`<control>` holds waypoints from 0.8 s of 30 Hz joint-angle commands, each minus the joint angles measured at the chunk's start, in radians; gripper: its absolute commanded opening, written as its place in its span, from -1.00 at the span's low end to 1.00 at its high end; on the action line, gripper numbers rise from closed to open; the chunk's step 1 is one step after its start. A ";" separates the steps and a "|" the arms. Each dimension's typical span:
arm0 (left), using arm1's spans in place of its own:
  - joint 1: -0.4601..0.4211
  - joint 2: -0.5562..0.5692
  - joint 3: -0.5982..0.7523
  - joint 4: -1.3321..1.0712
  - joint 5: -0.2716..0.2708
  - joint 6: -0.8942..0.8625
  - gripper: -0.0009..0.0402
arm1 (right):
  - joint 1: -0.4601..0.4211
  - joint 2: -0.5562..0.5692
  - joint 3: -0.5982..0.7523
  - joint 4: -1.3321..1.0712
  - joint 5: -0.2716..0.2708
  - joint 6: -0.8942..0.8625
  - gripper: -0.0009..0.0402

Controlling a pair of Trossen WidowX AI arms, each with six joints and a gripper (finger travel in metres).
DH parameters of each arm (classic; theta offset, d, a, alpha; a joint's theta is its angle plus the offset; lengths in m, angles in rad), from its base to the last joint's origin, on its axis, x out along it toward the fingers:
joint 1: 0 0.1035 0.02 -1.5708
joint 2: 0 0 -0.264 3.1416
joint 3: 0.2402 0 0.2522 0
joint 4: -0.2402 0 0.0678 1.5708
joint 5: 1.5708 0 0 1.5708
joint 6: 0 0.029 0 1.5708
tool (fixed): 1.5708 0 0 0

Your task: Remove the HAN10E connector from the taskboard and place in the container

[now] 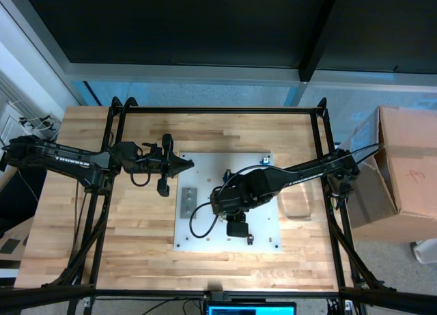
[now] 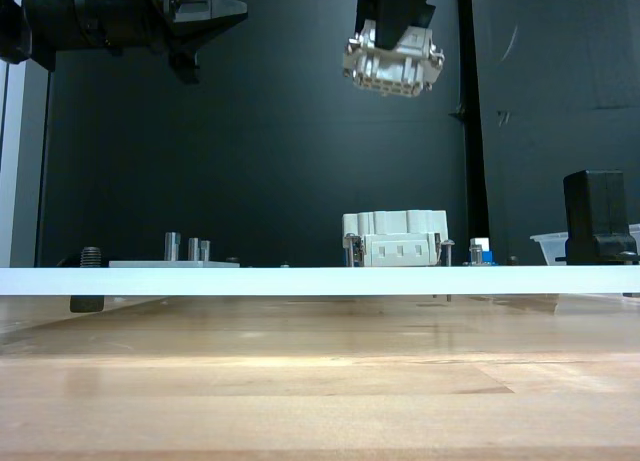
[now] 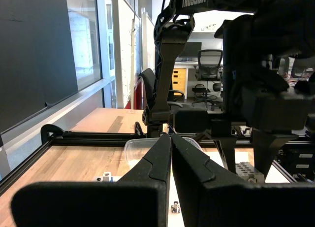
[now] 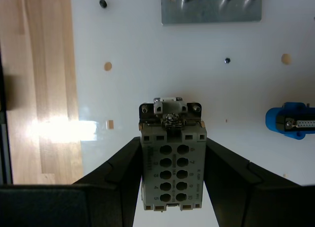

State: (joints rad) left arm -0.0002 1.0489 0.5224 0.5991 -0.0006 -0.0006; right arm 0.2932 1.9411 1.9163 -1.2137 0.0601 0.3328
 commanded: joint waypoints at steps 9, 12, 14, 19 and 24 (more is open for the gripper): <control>0.000 0.000 0.000 0.000 0.000 0.000 -0.96 | 0.006 -0.075 -0.134 0.042 0.000 0.027 -0.96; 0.000 0.000 0.000 0.000 0.000 0.000 -0.96 | 0.006 -0.125 -0.217 0.079 0.000 0.032 -0.96; 0.000 0.000 0.000 0.000 0.000 0.000 -0.96 | 0.006 -0.163 -0.280 0.105 0.000 0.046 -0.96; 0.000 0.000 0.000 0.000 0.000 0.000 -0.96 | 0.006 -0.263 -0.435 0.165 0.002 0.065 -0.96; 0.000 0.000 0.000 0.000 0.000 0.000 -0.96 | 0.005 -0.359 -0.571 0.199 0.003 0.085 -0.96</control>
State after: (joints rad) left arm -0.0002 1.0489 0.5224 0.5991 -0.0006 -0.0010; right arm 0.2981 1.6035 1.3746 -1.0218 0.0628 0.4156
